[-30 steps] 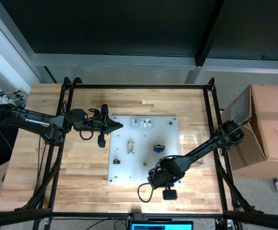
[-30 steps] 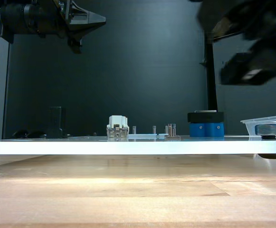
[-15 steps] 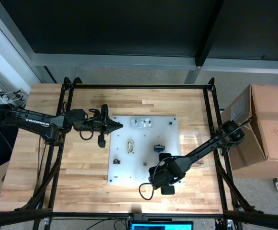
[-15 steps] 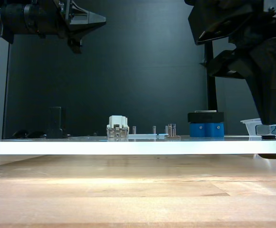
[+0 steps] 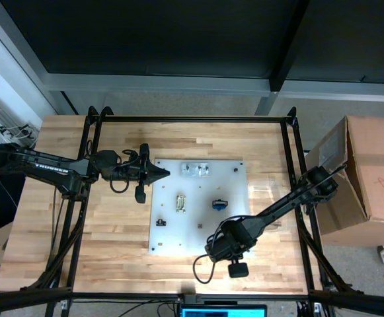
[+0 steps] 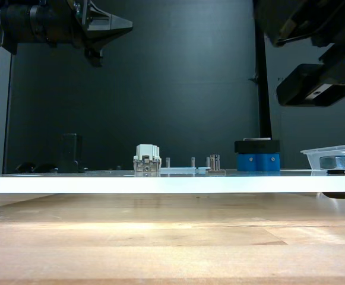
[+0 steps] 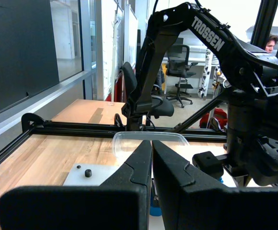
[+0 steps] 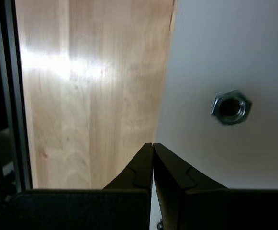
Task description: Pick the M12 nut and place it on its threads and fasten
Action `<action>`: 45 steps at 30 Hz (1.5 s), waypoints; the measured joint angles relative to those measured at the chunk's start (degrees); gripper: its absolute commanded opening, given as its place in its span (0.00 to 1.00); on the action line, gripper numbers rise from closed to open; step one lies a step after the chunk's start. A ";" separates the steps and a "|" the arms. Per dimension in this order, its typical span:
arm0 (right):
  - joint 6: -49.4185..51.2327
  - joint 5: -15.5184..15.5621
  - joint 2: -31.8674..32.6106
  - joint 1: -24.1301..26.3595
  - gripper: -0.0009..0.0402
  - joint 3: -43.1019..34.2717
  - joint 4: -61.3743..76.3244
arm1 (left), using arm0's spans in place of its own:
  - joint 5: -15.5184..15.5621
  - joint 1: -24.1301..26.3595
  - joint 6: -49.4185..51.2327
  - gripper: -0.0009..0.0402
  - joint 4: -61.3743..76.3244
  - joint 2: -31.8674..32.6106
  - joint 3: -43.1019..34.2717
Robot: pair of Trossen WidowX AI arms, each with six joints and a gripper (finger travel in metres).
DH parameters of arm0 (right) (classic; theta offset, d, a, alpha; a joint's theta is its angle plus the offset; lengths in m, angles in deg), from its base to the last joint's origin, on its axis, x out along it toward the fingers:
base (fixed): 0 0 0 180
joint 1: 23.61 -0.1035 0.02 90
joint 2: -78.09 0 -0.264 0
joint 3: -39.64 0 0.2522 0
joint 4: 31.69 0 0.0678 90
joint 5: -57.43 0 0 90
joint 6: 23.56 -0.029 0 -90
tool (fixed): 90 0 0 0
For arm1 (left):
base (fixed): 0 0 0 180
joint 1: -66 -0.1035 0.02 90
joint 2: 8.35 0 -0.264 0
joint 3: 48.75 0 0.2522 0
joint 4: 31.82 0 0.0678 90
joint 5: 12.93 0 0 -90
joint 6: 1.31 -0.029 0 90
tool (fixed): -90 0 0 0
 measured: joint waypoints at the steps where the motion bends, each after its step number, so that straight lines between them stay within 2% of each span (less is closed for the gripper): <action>1: -0.17 -1.25 0.00 0.02 0.02 0.00 0.66 | 0.02 0.00 0.00 0.02 0.00 0.00 0.00; 7: -1.40 -10.73 -0.09 0.07 0.02 -0.02 2.89 | 0.00 0.00 0.02 0.02 0.00 0.00 0.00; 9: -1.51 -13.03 -0.09 0.02 0.02 -0.02 2.84 | 0.02 0.00 0.02 0.02 0.00 0.00 0.00; 13: -2.80 -14.53 -0.09 0.07 0.02 0.00 1.46 | 0.02 0.00 0.02 0.02 0.00 0.02 0.00; 18: -3.34 -14.53 0.59 0.07 0.02 0.00 0.50 | 0.00 0.00 0.00 0.02 0.00 0.00 0.00; 20: -3.37 -13.00 0.70 0.02 0.02 0.00 0.15 | 0.02 0.00 0.00 0.02 0.00 0.00 0.00; 21: -3.26 -10.34 0.72 0.09 0.02 0.00 -0.02 | 0.02 0.00 0.02 0.02 -0.02 0.00 0.00; 22: -2.78 -5.97 0.72 0.20 0.02 0.07 -1.49 | 0.02 0.00 0.00 0.02 -0.02 0.00 -0.02; 24: -1.57 0.68 0.98 0.11 0.02 0.02 -3.85 | 0.02 0.00 0.02 0.02 0.00 0.00 0.00; 25: -1.38 2.03 1.01 0.04 0.02 0.04 -2.97 | 0.00 0.00 0.02 0.02 0.00 0.00 0.00; 28: -1.31 2.29 0.87 0.00 0.02 0.04 -2.21 | 0.02 0.00 0.00 0.02 -0.02 0.00 -0.02; 30: -1.22 0.98 0.87 0.20 0.02 0.04 -1.46 | 0.02 0.00 0.00 0.02 -0.02 0.00 -0.02; 36: -1.44 -9.07 0.15 -0.02 0.02 0.04 1.20 | 0.00 0.00 0.02 0.02 0.22 0.00 -0.02; 41: -2.60 -15.41 0.00 0.13 0.02 0.04 1.62 | 0.00 0.00 0.00 0.02 0.70 0.00 -0.02; 43: -2.91 -16.81 0.00 0.09 0.02 0.04 1.27 | 0.02 0.00 0.02 0.02 0.76 0.00 -0.02; 45: -2.91 -16.96 -0.02 0.07 0.02 0.04 0.39 | 0.00 0.00 0.02 0.02 0.90 0.00 -0.02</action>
